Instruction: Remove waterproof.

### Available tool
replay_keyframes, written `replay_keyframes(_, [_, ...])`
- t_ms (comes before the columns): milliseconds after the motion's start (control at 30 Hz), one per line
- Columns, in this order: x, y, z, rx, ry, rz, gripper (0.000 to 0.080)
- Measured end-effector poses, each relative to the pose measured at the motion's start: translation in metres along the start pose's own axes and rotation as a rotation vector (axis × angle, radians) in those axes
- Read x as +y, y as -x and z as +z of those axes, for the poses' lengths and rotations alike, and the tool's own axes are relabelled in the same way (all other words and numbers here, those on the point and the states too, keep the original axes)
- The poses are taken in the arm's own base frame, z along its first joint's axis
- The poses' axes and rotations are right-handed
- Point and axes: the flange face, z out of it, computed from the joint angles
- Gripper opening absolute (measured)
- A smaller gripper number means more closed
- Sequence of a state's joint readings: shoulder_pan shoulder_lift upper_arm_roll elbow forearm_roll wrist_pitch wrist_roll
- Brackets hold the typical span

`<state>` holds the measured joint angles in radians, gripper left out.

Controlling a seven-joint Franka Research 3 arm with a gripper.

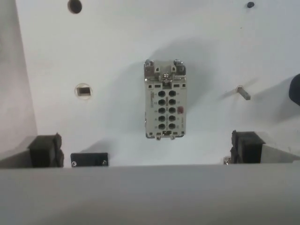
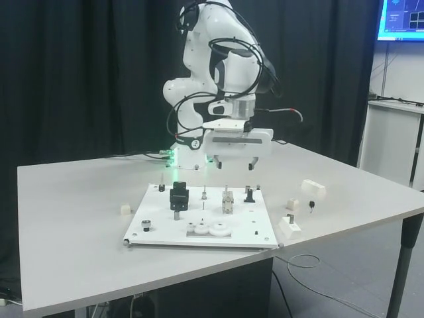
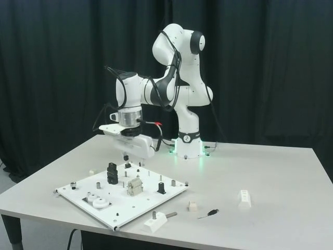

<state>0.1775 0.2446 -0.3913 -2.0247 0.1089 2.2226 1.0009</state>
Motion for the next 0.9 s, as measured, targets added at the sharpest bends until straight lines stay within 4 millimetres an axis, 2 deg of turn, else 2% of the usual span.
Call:
replay_keyframes(433, [0.001,-0.011,0.02,-0.008,-0.001,0.054,0.08])
replay_keyframes(900, [-0.001,-0.013,0.047,-0.001,0.014,0.026,0.08])
